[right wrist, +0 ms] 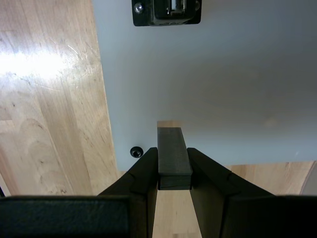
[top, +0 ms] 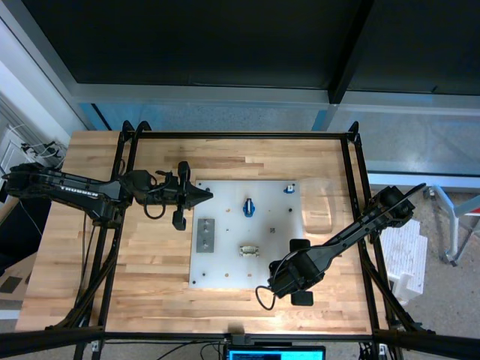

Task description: Pick the 16mm bar and install on taskboard

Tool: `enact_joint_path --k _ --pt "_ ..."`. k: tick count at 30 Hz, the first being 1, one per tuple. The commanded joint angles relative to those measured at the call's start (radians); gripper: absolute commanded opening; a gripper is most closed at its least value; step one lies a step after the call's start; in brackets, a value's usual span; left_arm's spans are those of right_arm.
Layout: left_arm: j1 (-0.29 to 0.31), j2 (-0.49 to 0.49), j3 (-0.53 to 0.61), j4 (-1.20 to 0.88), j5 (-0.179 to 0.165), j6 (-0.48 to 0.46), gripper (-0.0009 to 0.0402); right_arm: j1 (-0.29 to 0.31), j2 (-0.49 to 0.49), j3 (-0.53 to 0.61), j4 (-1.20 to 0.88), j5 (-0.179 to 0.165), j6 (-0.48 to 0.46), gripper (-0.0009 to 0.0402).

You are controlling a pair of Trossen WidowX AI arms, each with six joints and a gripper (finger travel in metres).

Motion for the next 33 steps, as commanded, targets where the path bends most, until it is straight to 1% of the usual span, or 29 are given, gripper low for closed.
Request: enact_joint_path --k 1,9,14,33 --pt "0.0 0.0 0.0 0.0 0.0 0.0 0.0 0.0 0.001 -0.002 0.0 0.001 -0.01 0.0" --pt "0.0 0.0 0.0 0.0 0.0 0.0 0.0 0.0 0.002 0.002 0.005 0.001 -0.021 0.0" --pt "0.0 0.0 0.0 0.0 0.0 0.0 0.0 -0.001 0.031 0.026 -0.019 0.004 -0.032 0.0" --pt "0.0 0.0 0.0 0.0 0.0 0.0 0.0 -0.005 0.035 0.009 0.004 0.003 -0.037 0.0"
